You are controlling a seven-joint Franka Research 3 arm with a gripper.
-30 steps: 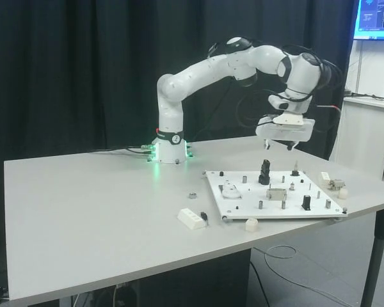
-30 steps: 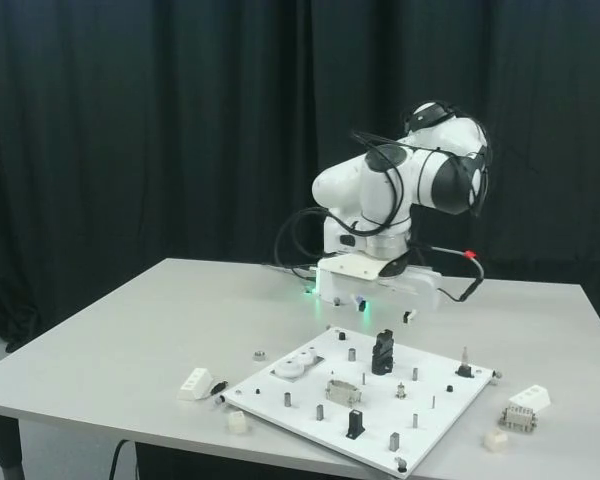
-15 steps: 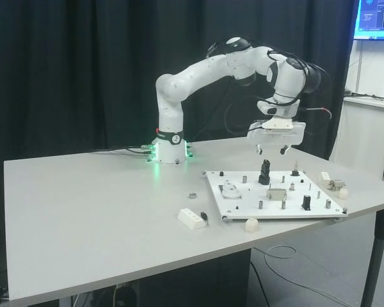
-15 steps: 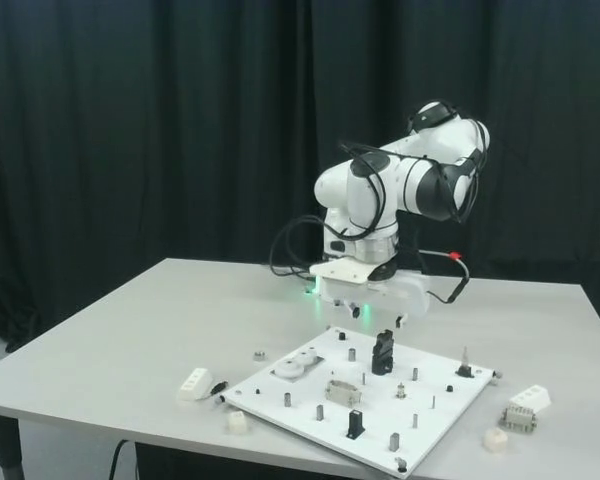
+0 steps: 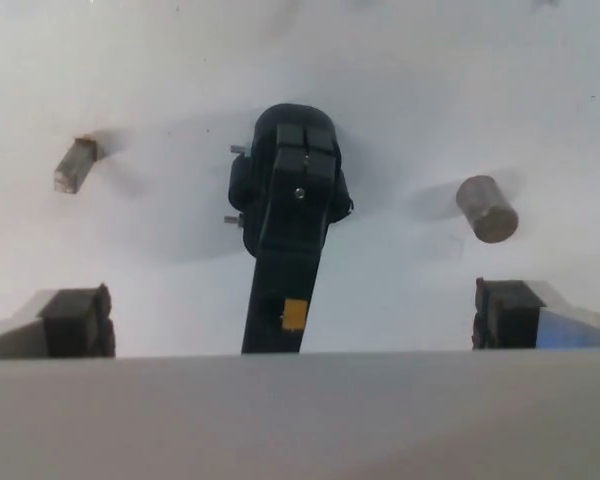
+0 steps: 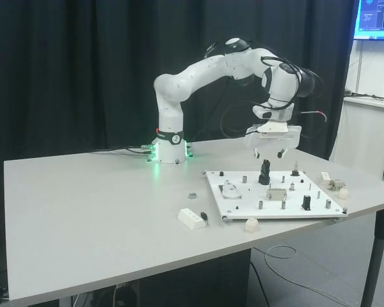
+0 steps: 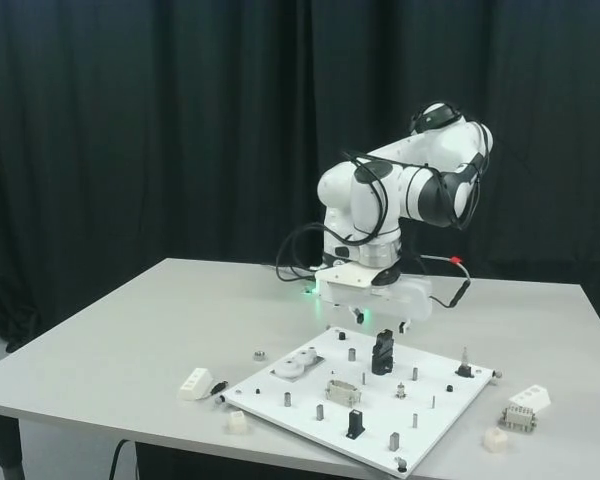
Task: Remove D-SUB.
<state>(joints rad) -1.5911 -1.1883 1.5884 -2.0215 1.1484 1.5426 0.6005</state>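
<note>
My tool (image 5: 290, 318) hangs spread wide over the black D-SUB (image 5: 288, 215), which stands plugged upright on the white board (image 7: 450, 410) on the table (image 6: 83, 198). Nothing is gripped; I reckon descent, clamping and pull-out remain.

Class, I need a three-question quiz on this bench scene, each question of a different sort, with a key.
1. True or false: the tool is shut on the black connector.
2. The connector stands on: A) the white board B) the bare grey table C) a shelf.
3. Fill in: the tool hangs directly ____ the connector.

Key: 1 false, its fingers stand apart, touching nothing. 2 A. 3 above.
</note>
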